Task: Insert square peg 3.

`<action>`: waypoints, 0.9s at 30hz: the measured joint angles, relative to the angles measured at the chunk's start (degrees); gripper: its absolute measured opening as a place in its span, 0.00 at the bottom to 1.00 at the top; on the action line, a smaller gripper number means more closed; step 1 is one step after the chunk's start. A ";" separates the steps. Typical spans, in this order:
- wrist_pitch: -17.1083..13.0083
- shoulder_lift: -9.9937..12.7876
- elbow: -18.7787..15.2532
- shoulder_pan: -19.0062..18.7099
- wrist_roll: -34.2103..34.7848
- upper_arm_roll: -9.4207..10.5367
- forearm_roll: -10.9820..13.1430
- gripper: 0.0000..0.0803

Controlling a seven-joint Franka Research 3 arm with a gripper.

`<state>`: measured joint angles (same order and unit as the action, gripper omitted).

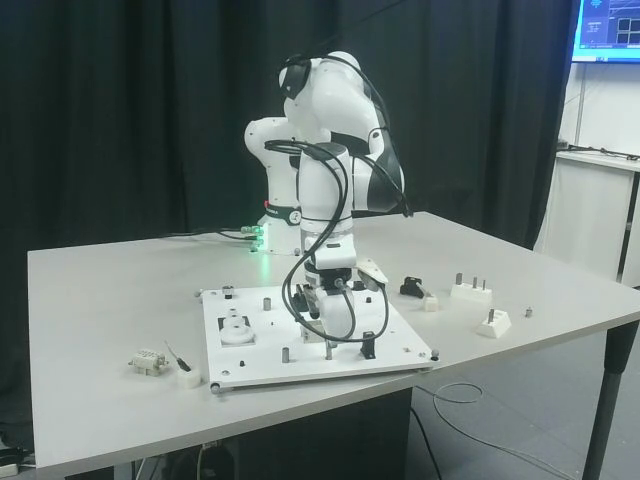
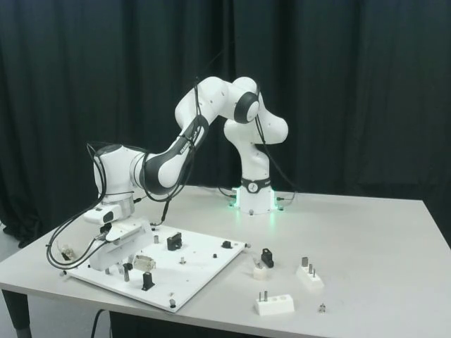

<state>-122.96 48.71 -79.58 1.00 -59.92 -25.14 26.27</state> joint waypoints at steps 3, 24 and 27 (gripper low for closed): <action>0.50 -0.05 0.00 -0.02 0.00 -0.04 -0.06 0.14; 1.79 -0.18 0.02 -0.12 -0.07 -0.15 -0.76 0.14; 1.68 -0.18 0.02 -0.15 -0.25 -0.15 -1.07 0.14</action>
<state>-121.28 48.53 -79.56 0.86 -60.18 -25.29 25.20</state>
